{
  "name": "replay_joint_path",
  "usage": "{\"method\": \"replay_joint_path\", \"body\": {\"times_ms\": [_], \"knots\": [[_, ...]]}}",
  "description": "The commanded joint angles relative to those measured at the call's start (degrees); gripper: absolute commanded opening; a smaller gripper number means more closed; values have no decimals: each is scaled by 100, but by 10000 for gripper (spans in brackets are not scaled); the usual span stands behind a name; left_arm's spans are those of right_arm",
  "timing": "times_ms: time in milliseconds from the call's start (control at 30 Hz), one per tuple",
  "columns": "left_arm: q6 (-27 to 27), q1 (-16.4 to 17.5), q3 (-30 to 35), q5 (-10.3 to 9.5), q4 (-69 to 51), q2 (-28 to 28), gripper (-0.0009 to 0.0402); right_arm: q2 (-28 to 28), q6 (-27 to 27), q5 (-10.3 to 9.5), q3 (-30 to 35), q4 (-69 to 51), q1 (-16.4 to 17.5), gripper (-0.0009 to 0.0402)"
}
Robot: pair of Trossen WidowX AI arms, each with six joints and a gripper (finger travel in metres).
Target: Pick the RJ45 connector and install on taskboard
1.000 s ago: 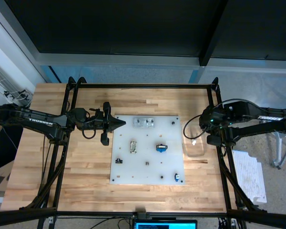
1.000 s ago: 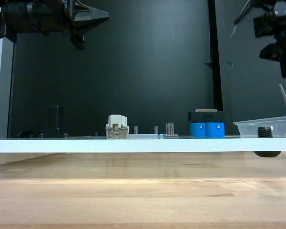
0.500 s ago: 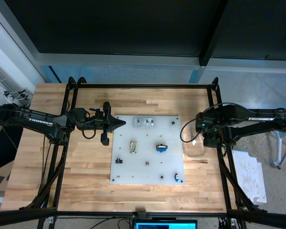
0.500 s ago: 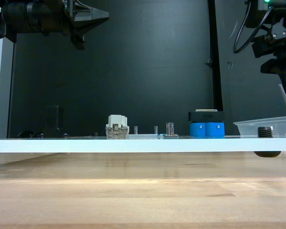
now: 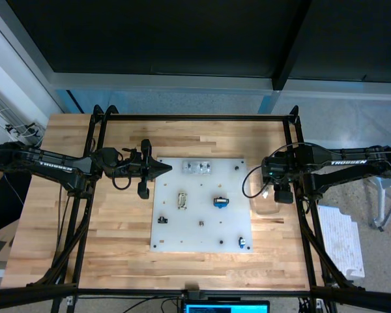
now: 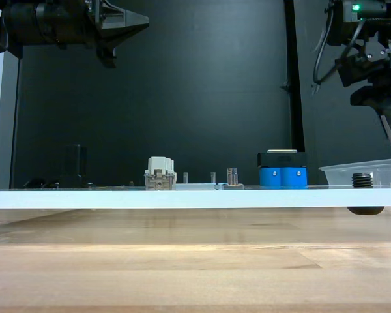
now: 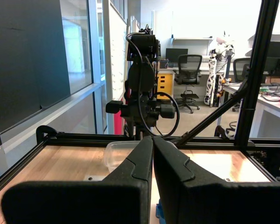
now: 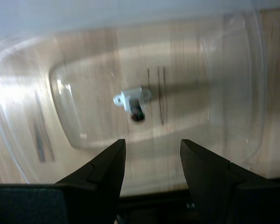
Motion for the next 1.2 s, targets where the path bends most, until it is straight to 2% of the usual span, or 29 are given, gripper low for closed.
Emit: {"method": "replay_joint_path", "body": {"times_ms": [33, 133, 433, 800, 1200], "knots": [[0, 0, 2, 0, 0, 2, 0, 0, 214, -31, -59, 153, 76, 160], [2, 0, 2, 0, 0, 0, 0, 0, 409, -33, -232, 422, 151, 161], [2, 2, 2, 0, 0, 0, 0, 35, 470, 7, -560, 787, 354, 161], [0, 2, 2, 0, 0, 0, 0, 289, 632, 15, -586, 1010, 369, 150], [0, 2, 2, 0, 0, 0, 0, 291, 791, 15, -715, 1134, 374, 132]]}}
